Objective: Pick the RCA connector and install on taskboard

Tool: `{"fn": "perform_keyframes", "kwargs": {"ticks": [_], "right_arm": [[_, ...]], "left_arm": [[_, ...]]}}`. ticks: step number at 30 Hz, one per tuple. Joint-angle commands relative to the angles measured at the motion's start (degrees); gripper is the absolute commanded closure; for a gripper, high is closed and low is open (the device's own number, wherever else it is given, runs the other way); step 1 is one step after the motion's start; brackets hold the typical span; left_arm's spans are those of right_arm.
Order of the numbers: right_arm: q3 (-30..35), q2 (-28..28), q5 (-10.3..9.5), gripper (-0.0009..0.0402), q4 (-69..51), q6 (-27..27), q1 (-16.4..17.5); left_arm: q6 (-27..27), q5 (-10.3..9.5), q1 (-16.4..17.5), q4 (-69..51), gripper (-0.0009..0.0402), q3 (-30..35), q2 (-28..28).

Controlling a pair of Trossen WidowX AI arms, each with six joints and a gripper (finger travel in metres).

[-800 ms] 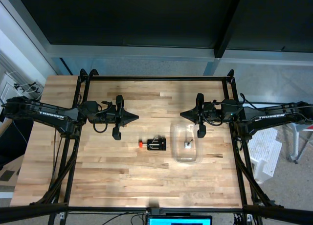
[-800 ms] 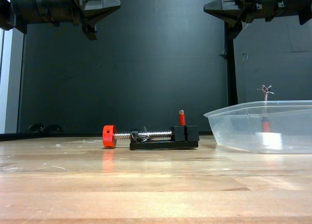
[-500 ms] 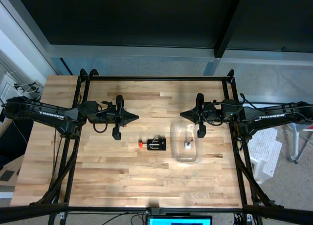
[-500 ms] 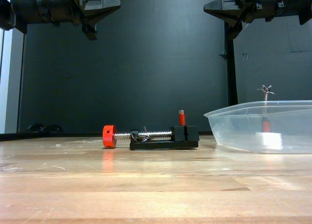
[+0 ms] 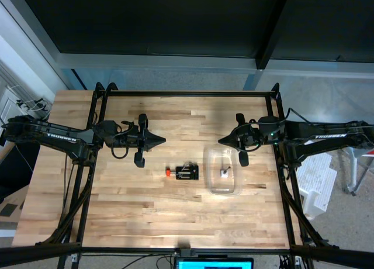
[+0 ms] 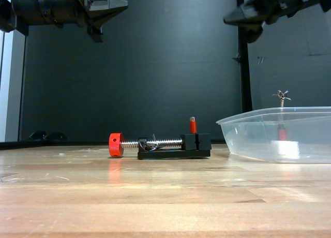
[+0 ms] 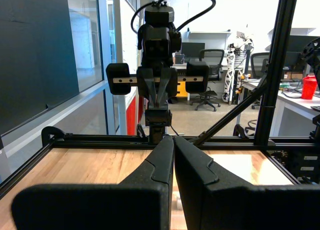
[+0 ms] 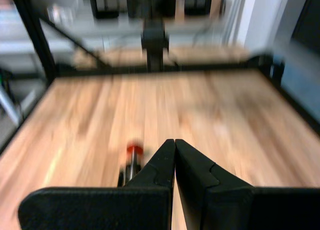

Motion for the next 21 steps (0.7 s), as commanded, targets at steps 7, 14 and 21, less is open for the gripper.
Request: {"fn": "perform_keyframes", "kwargs": {"ticks": [7, 14, 21], "right_arm": [[6.5, 0.0, -0.07, 0.0393, -25.4, 4.3, 3.1], [7.1, 0.0, 0.33, 0.0393, -34.0, 7.5, 9.4], [7.0, 0.1, 6.16, 0.0393, -40.3, 10.8, 14.3]], "left_arm": [[0.0, 0.02, 0.0, 0.0, 0.0393, 0.0, 0.0], [0.0, 0.02, 0.0, 0.0, 0.0393, 0.0, 0.0], [0.0, 0.02, 0.0, 0.0, 0.0393, 0.0, 0.0]]}}
